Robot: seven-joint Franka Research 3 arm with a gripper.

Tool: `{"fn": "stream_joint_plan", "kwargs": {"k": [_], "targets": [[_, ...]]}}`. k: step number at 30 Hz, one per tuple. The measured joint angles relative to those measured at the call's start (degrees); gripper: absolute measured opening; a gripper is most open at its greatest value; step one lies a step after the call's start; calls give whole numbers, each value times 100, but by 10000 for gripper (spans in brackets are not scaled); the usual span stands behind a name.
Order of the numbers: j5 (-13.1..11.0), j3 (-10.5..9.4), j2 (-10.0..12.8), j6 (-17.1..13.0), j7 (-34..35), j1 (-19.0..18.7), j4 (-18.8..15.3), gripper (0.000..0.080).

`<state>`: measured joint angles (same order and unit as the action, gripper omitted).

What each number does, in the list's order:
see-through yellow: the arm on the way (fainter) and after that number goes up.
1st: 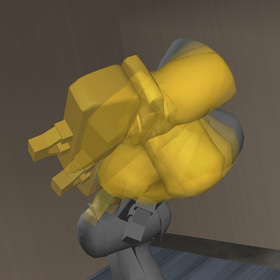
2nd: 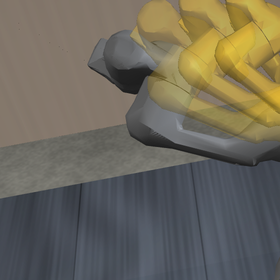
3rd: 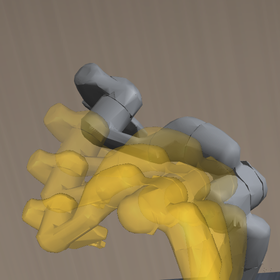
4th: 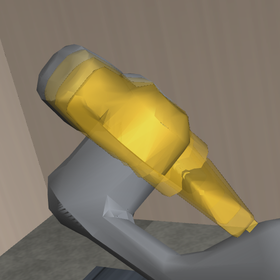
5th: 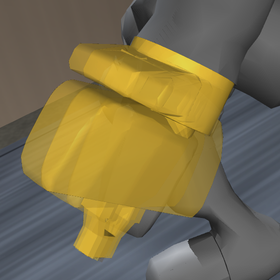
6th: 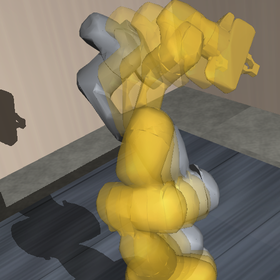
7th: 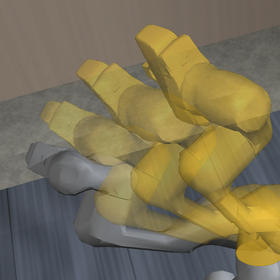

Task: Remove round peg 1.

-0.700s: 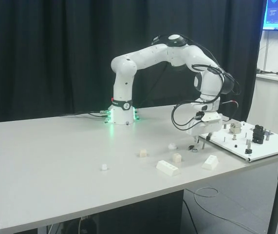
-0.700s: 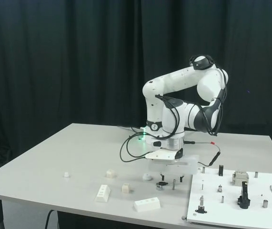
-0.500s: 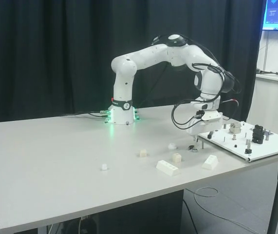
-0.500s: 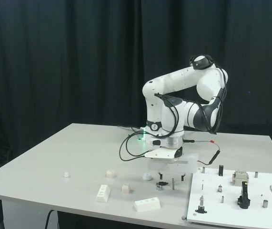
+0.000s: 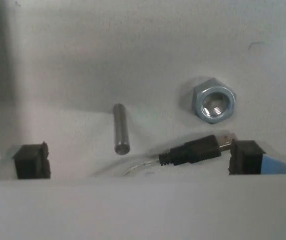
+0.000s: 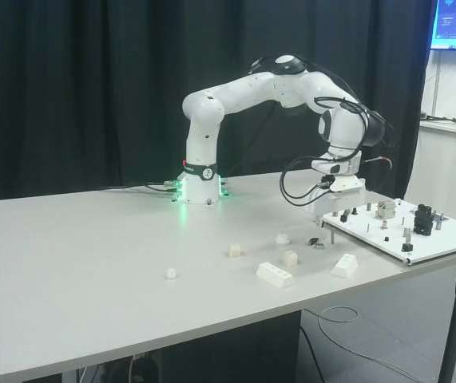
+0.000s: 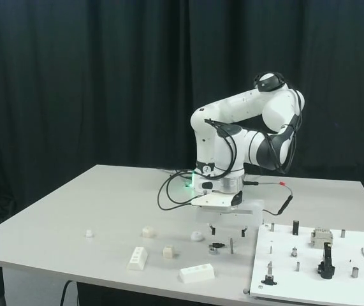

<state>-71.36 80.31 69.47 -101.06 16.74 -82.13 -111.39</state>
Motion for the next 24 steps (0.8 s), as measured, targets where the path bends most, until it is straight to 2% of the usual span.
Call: {"fn": "stream_joint_plan", "kwargs": {"k": [24], "targets": [[8, 45, -1, 83, 0, 12, 108, 800]]}}
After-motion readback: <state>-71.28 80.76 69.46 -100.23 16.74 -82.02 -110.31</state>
